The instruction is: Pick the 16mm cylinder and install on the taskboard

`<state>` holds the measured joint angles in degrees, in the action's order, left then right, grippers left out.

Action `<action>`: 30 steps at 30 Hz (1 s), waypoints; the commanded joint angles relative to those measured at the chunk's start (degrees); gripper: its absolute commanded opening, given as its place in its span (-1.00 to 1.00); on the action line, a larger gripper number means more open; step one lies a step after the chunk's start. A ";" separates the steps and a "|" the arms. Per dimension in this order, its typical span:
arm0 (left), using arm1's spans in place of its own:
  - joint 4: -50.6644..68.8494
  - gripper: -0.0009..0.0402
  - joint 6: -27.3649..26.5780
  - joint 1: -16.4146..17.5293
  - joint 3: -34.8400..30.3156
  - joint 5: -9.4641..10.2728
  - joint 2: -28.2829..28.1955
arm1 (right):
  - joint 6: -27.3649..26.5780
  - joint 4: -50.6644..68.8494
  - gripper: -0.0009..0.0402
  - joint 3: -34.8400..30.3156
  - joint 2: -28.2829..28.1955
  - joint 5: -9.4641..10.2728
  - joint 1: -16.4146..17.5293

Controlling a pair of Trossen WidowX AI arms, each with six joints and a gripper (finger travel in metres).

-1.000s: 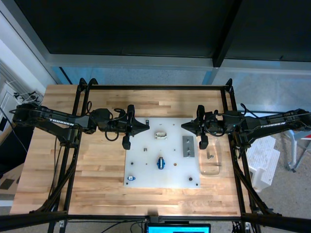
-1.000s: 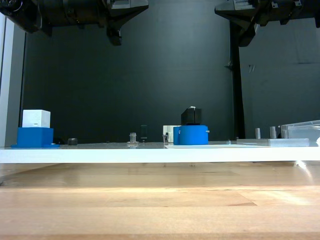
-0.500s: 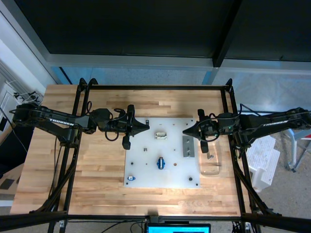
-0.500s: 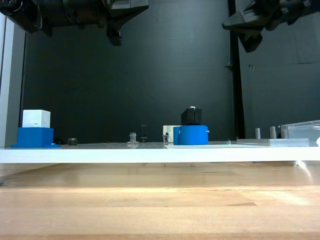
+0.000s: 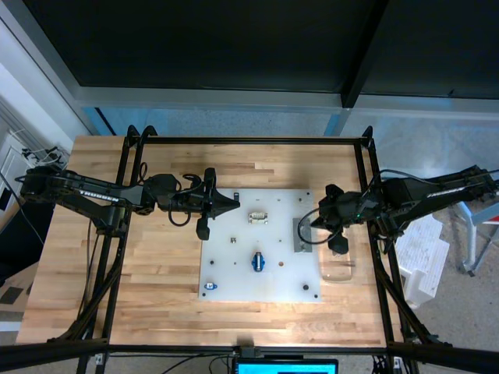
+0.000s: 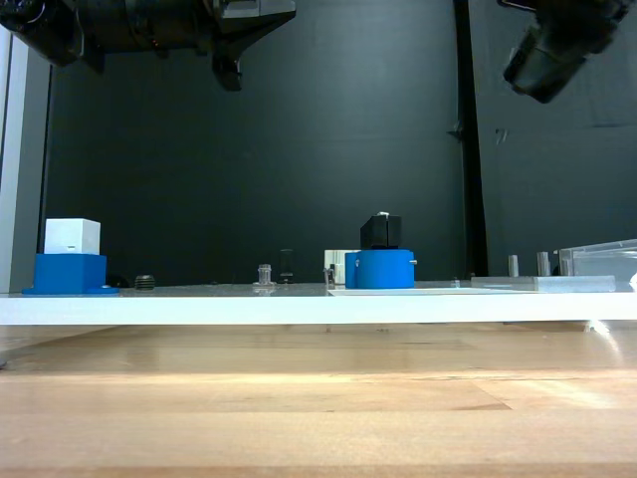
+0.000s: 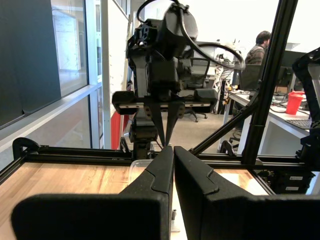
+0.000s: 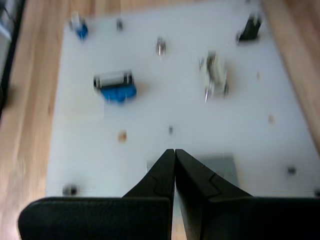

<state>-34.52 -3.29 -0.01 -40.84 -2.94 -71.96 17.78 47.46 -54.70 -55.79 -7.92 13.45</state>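
Over the right edge of the flat white square taskboard (image 5: pixel 234 269), the right gripper (image 8: pixel 174 151) had tipped nose-down within the last second, hiding the spot in the clear plastic tray (image 5: pixel 337 276) where the tiny dull-grey 16mm cylinder had lain; pickup looked imminent. Only its wrist view showed the fingers pressed together, empty. The left gripper (image 7: pixel 173 148), also closed, hung near the board's far-left corner.

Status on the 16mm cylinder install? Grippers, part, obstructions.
Left gripper shut, high over taskboard left edge. Right gripper shut, empty, angled down above grey block. 16mm cylinder not gripped, can't spot it. No obstruction seen.
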 commanded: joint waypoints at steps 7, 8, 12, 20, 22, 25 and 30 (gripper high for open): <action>0.00 -0.96 0.02 0.02 -0.02 0.00 -0.02 | 3.67 10.12 -0.96 -1.97 -2.93 0.37 4.48; 0.00 -0.96 0.00 0.02 -0.02 -0.02 -0.02 | 4.42 10.99 -0.96 -1.97 -2.93 0.37 5.05; 0.00 -0.96 0.02 0.00 -0.02 -0.02 -0.02 | 6.99 14.51 -0.95 -1.97 -2.93 0.33 7.72; 0.00 -0.96 0.02 0.02 -0.02 0.00 -0.02 | 11.63 23.96 -0.76 -1.79 -2.93 0.00 11.96; 0.00 -0.96 0.02 0.00 -0.02 0.00 -0.02 | 11.85 25.00 -0.68 -1.75 -2.93 0.00 12.11; 0.00 -0.96 0.02 0.02 -0.02 0.00 -0.02 | 11.85 25.66 -0.56 -1.66 -2.93 -0.02 12.31; 0.00 -0.96 0.02 0.00 -0.02 -0.02 -0.02 | 12.04 25.62 -0.36 -1.31 -2.93 0.11 12.46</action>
<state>-34.50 -3.29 -0.01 -40.84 -2.94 -71.99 29.76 73.10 -56.16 -58.72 -7.90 25.87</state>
